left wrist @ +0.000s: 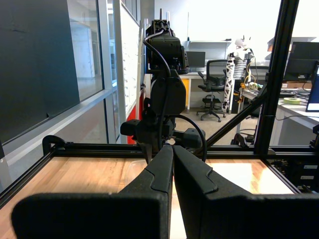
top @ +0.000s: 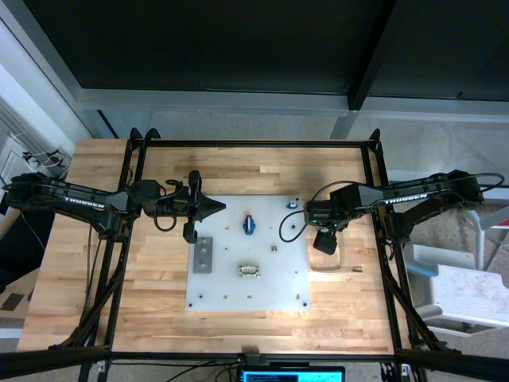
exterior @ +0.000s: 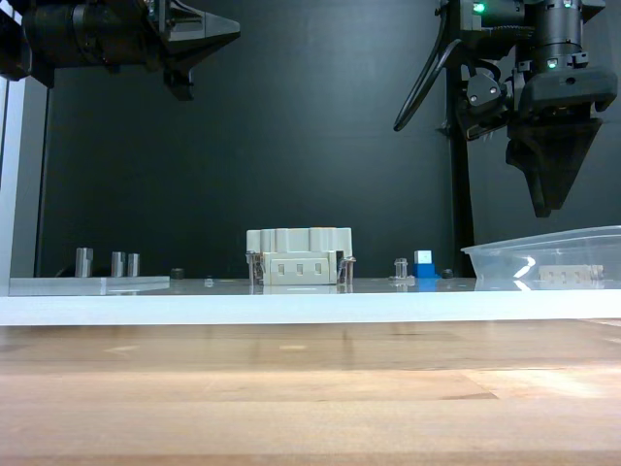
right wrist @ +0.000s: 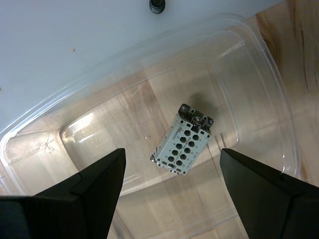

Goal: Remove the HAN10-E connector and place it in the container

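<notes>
While the right end effector (exterior: 546, 199) hangs spread wide above the container (right wrist: 271, 92), the HAN10-E connector (right wrist: 183, 145) lies askew on its floor, clear of every wall, with open room all round. Left end effector (left wrist: 172, 149), fingers pressed together, hovers high over the white board's (top: 270, 298) far-left corner, well above the desk (top: 119, 286).

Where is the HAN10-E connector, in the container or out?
In: the HAN10-E connector lies on the container floor, right gripper open above it; left gripper shut, high above the left of the board.
</notes>
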